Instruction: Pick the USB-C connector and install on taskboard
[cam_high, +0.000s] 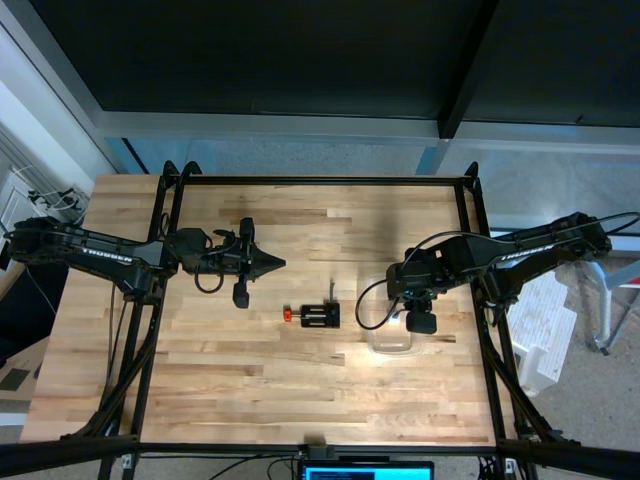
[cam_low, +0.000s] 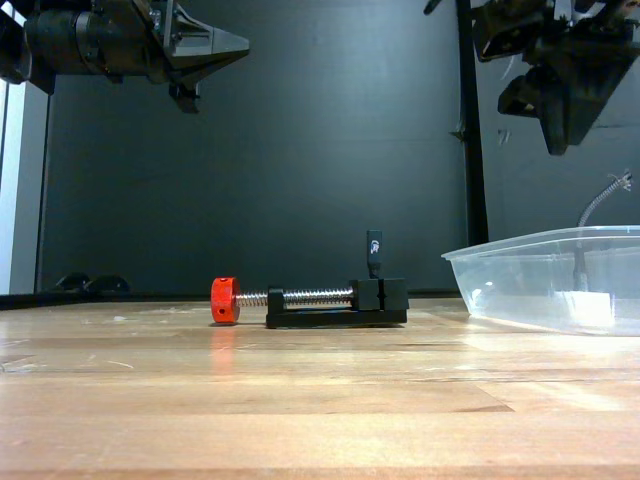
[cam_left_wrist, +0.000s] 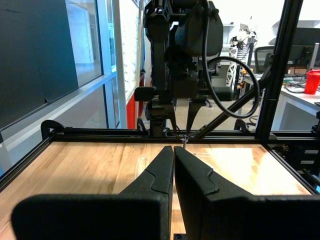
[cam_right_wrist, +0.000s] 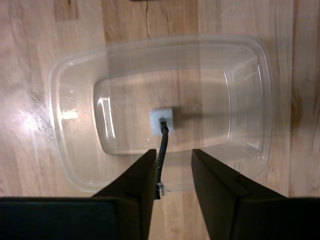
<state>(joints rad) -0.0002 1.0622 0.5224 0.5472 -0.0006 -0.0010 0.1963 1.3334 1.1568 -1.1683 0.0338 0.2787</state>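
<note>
The USB-C connector (cam_low: 620, 184) appears to be the small metallic tip at the free upper end of a braided cable (cam_right_wrist: 161, 150). That cable rises out of the clear tray (cam_right_wrist: 75, 150) from a white square piece (cam_right_wrist: 161, 120) on the tray's floor. The right gripper (cam_right_wrist: 173, 155) hangs directly above the tray with its 2 fingers apart. The cable's upper end lies in the gap, close to 1 finger but not clamped. The taskboard (cam_high: 320, 316) sits on the table (cam_high: 250, 400) just left of the tray, its red knob (cam_high: 287, 314) pointing away from the tray. The left gripper (cam_high: 272, 263) hovers farther left of the tray than the taskboard, fingers pressed together on nothing. The plug is probably light and rigid but tiny and smooth, while the cable behind it looks springy and will likely sway or twist. The safest hold is likely across the plug's flat sides just behind the metal tip, leaving the tip exposed for insertion.
</note>
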